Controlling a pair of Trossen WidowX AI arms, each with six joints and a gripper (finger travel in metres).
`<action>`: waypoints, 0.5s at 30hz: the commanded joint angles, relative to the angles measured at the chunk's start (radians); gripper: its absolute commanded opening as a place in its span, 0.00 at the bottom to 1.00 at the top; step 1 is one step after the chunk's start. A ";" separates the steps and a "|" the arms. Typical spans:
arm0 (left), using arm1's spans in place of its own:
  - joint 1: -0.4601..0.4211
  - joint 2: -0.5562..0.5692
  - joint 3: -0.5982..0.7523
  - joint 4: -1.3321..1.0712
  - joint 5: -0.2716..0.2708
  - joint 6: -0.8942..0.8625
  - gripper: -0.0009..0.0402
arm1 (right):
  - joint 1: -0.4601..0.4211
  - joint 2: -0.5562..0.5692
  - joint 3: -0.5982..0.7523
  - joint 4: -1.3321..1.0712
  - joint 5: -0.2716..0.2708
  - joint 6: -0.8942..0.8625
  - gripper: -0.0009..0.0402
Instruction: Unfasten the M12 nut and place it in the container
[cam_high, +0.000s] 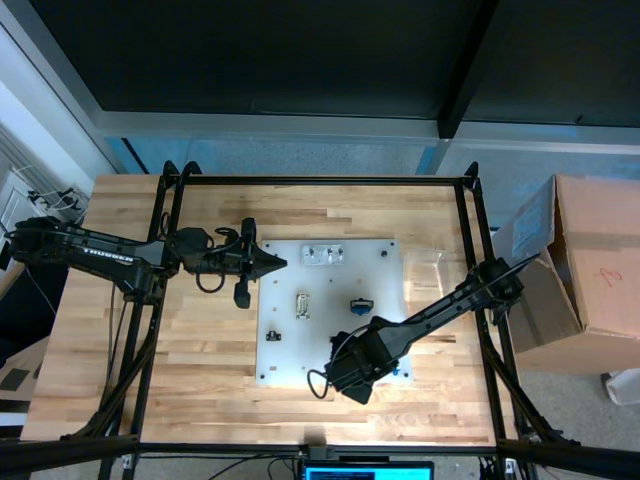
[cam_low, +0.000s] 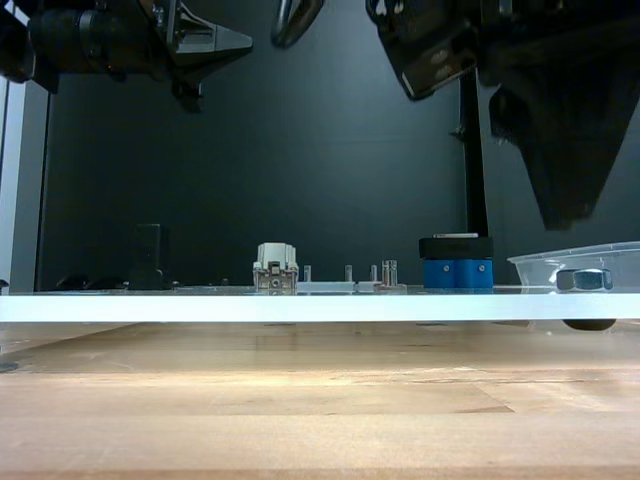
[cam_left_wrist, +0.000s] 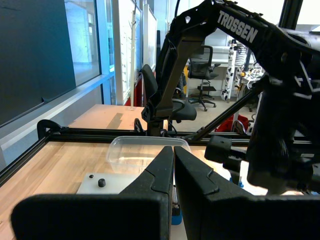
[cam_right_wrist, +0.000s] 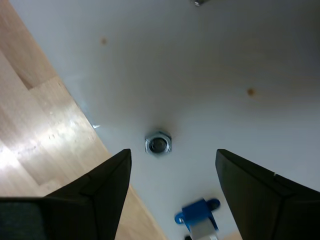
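Observation:
The silver M12 nut (cam_right_wrist: 158, 143) sits on its stud on the white board (cam_right_wrist: 215, 60), run down so no ribs show, with the dark stud end in its centre. My right gripper (cam_right_wrist: 173, 156) hangs open above it, one finger on each side, well clear of it. At table height the nut (cam_low: 585, 279) shows in front of the clear container (cam_low: 575, 262). From above, the right gripper (cam_high: 350, 378) covers the nut. The container (cam_high: 432, 268) stands right of the board and looks empty. My left gripper (cam_high: 276, 263) is shut, empty, above the board's far left edge.
A blue and black block (cam_low: 457, 264), a grey connector (cam_low: 275, 272) and small silver posts (cam_low: 388, 272) stand on the board. A blue clip (cam_right_wrist: 197, 220) lies close to the nut. Black frame rails (cam_high: 470, 230) ring the table. A cardboard box (cam_high: 585, 265) sits off to the right.

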 joint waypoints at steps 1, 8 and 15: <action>0.000 0.000 0.000 0.000 0.000 0.000 0.02 | -0.002 0.020 -0.005 0.010 0.001 -0.003 0.63; 0.000 0.000 0.000 0.000 0.000 0.000 0.02 | -0.002 0.021 -0.041 0.059 -0.002 0.013 0.63; 0.000 0.000 0.000 0.000 0.000 0.000 0.02 | 0.001 0.021 -0.098 0.129 -0.002 0.055 0.63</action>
